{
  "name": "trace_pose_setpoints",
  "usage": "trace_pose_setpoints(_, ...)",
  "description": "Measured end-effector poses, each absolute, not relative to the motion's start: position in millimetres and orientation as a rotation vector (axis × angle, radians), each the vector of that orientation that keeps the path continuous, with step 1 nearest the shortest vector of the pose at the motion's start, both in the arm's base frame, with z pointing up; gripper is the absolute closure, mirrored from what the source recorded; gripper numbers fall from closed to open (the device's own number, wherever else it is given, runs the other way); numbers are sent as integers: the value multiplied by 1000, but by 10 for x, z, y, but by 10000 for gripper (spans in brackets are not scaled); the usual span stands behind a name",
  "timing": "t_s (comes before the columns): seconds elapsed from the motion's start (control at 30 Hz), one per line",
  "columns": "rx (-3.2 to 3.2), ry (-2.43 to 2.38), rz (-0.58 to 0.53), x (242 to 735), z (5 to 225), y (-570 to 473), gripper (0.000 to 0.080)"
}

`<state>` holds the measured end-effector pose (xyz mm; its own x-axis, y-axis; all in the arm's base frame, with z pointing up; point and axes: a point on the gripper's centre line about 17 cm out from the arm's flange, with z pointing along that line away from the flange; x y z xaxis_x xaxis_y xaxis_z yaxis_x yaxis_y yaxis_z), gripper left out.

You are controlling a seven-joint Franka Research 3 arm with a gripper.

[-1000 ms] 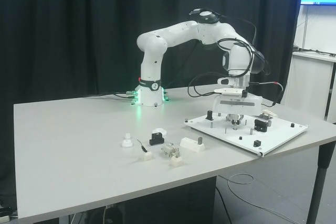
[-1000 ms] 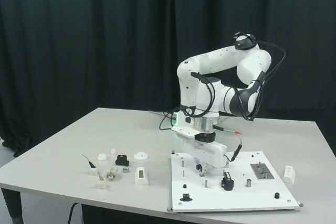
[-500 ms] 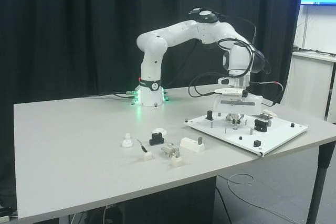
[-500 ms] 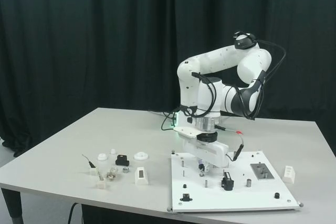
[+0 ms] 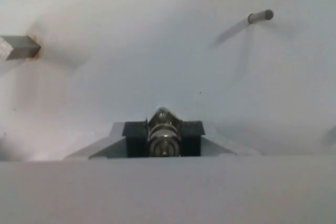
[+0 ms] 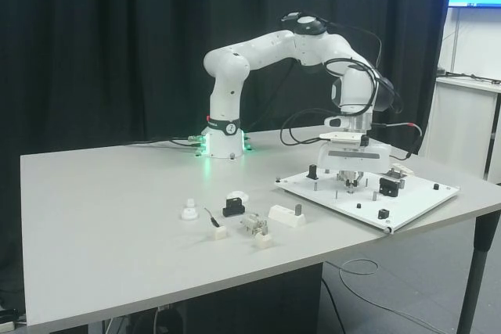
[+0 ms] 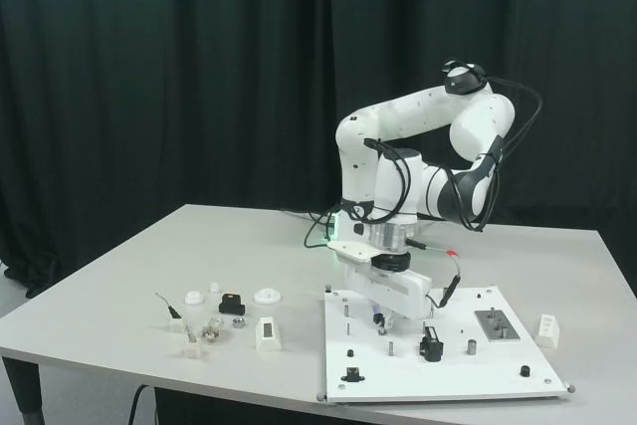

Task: Insert BNC.

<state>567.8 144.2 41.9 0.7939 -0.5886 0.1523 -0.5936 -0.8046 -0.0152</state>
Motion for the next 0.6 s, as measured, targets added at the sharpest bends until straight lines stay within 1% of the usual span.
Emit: trace_pose_setpoints(0.6, 2949, -946, 235, 5681, 413, 1443, 679)
